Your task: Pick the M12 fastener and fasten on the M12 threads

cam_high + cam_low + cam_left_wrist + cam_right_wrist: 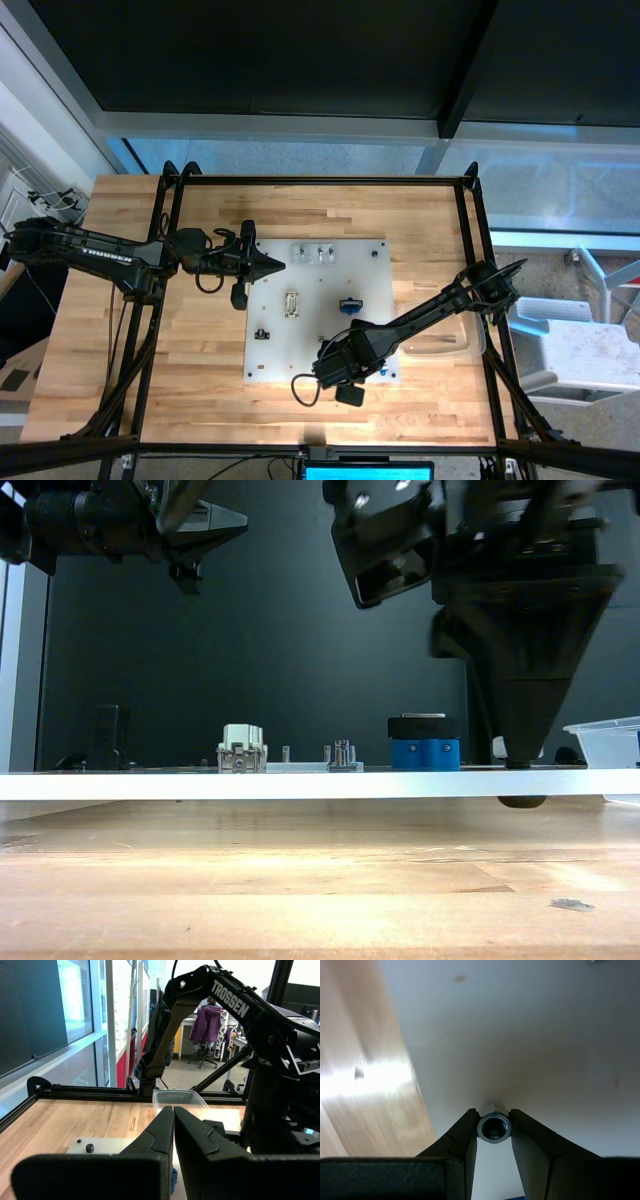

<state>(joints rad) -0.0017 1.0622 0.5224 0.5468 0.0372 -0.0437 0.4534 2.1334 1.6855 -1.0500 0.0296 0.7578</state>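
In the right wrist view the small silver M12 nut (494,1127) is pinched between the fingers of my right gripper (493,1119), its threaded hole facing the camera, just over the white board (530,1035). The high view shows my right gripper (342,370) pointing down over the board's near right part. From table height its tips (520,760) reach almost to the board surface. The black stud is hidden by the gripper. My left gripper (272,263) hangs high over the board's far left edge, fingers together and holding nothing (173,1127).
The clear tray (442,346) lies off the board's right edge, just right of the right gripper (610,742). A blue connector block (350,306) sits mid-board, left of the gripper in the low view (424,742). A white connector (241,748) and small posts stand further left.
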